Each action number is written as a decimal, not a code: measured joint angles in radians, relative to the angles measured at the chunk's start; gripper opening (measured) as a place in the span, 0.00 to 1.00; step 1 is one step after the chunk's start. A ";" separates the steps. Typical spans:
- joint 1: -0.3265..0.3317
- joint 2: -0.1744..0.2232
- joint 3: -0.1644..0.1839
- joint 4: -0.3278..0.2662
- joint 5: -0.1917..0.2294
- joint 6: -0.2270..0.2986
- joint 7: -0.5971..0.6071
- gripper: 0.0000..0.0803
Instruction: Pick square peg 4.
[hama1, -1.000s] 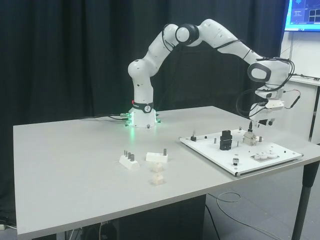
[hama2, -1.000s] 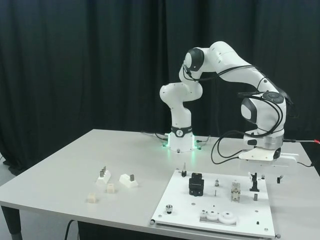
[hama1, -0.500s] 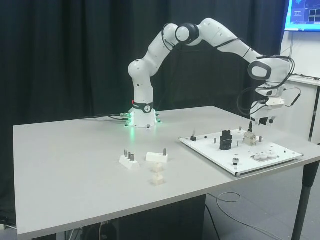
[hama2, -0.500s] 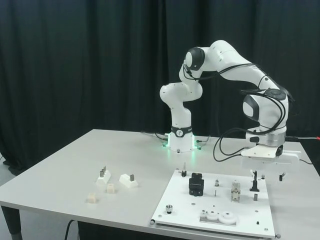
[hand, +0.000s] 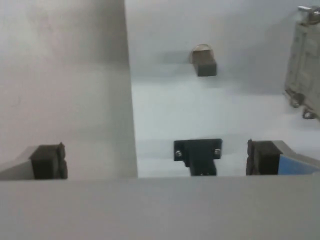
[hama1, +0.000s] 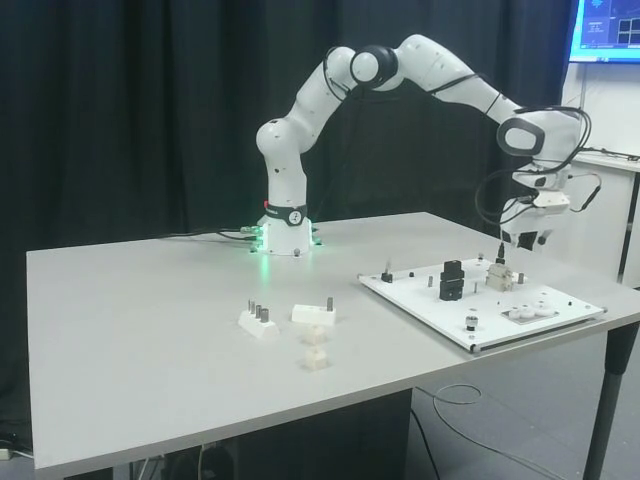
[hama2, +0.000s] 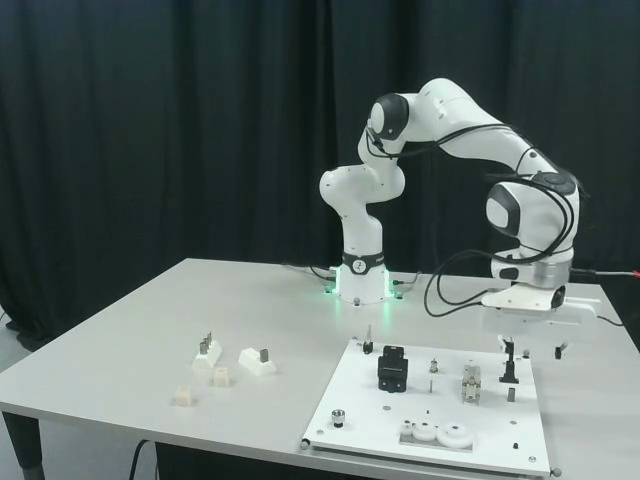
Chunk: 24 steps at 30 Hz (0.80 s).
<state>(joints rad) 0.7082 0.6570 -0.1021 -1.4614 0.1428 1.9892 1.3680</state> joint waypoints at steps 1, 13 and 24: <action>0.000 -0.001 -0.002 0.003 -0.003 -0.007 0.001 1.00; -0.002 -0.026 -0.035 0.034 -0.045 -0.108 0.000 1.00; -0.004 -0.047 -0.077 0.048 -0.084 -0.197 -0.036 1.00</action>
<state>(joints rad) 0.7044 0.6102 -0.1790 -1.4135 0.0586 1.7927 1.3321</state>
